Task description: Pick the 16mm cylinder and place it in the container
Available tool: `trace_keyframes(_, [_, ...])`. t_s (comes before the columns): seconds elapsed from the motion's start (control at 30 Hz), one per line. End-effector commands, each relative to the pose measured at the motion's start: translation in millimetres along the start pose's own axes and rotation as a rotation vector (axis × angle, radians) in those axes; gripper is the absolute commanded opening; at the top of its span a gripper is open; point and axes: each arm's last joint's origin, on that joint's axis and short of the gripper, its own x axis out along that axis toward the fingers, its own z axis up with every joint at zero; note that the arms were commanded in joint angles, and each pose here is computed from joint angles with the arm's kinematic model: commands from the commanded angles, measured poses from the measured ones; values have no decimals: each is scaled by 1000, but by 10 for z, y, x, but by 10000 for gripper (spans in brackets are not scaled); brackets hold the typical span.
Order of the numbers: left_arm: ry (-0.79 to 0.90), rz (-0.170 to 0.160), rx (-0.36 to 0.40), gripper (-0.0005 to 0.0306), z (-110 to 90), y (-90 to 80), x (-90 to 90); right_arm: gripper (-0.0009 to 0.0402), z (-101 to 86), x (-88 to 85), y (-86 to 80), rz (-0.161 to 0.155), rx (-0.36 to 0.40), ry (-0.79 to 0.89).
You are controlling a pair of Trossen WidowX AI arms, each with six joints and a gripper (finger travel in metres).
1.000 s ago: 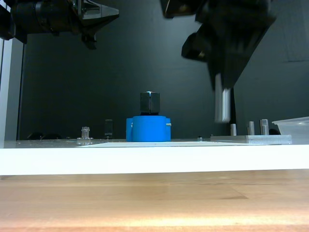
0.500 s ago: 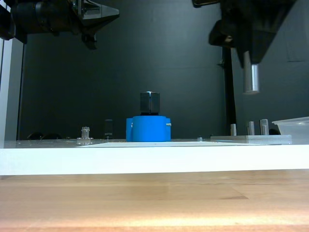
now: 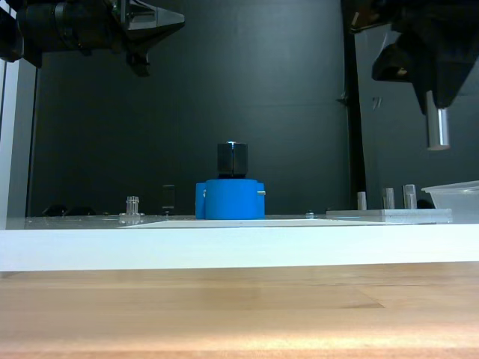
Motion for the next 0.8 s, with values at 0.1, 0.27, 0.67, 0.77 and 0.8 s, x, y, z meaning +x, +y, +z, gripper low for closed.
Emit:
trace_keyframes(0.1, [0,0,0,0,0,1,0,29,-163,-18,-86,0,16,2])
trace_keyframes(0.27, [0,0,0,0,0,0,0,29,-332,-31,-169,9,34,9])
trace_keyframes(0.67, [0,0,0,0,0,0,0,29,-676,-69,-294,47,30,9])
trace_keyframes(0.77, [0,0,0,0,0,0,0,29,-762,-46,-320,47,40,15])
trace_keyframes(0.8, [0,0,0,0,0,1,0,29,-785,-42,-326,49,39,15])
